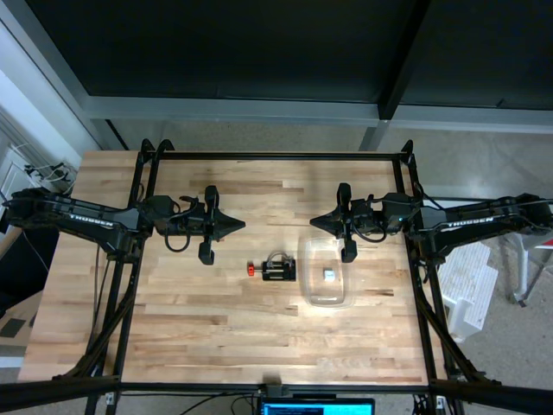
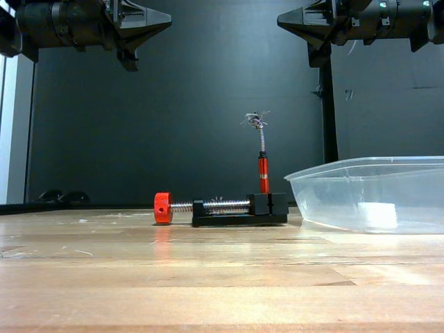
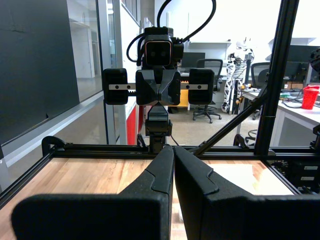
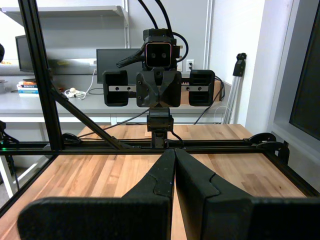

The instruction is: Remove the RCA connector from the receptacle and place in the container

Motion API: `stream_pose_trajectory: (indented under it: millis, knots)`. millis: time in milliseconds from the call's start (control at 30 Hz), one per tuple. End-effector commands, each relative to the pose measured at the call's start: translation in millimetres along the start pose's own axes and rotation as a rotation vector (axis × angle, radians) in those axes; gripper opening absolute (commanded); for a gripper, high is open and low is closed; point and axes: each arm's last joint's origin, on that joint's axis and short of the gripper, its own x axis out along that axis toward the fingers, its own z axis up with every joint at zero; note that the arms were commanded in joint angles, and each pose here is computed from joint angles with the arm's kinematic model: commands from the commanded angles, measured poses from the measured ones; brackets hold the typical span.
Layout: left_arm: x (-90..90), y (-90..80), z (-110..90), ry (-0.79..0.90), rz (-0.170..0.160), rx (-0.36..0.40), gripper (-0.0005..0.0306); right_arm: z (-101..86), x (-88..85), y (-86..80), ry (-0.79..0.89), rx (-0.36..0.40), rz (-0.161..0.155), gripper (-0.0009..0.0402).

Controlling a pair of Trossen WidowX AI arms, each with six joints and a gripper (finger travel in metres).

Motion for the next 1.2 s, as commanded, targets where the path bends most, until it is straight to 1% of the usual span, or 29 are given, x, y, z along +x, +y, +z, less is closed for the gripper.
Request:
stream_pose_trajectory:
  millis: [33, 433, 500, 533, 633, 667, 867, 1033, 1200]
  knots:
    - [0.1, 0.0, 0, 0.000, 0.000, 0.000, 0.0000, 0.1, 0.0, 0.2, 0.000, 0.000, 0.000, 0.0000]
    - [0.1, 0.0, 0, 0.000, 0.000, 0.000, 0.0000, 0.7, 0.1, 0.1, -0.002, 0.002, -0.003, 0.0000]
    - [0.1, 0.0, 0, 0.000, 0.000, 0.000, 0.0000, 2.6, 0.8, 0.1, 0.010, 0.030, -0.008, 0.0000]
    - [0.1, 0.0, 0, 0.000, 0.000, 0.000, 0.0000, 4.5, 1.5, 0.2, 0.030, 0.031, -0.007, 0.0000]
    - [0.1, 0.0, 0, 0.000, 0.000, 0.000, 0.0000, 9.3, 5.0, 0.8, 0.137, 0.026, -0.007, 0.0000]
    - [0.1, 0.0, 0, 0.000, 0.000, 0.000, 0.0000, 11.8, 6.5, 1.1, 0.179, 0.026, -0.001, 0.0000]
    - [0.1, 0.0, 0, 0.000, 0.000, 0.000, 0.0000, 20.5, 21.0, 5.1, 0.464, 0.019, 0.004, 0.0000]
    - [0.1, 0.1, 0, 0.000, 0.000, 0.000, 0.0000, 20.0, 36.4, 8.0, 0.669, 0.011, 0.008, 0.0000]
    - [0.1, 0.1, 0, 0.000, 0.000, 0.000, 0.0000, 14.6, 51.3, 15.2, 0.809, -0.009, 0.029, 0.0000]
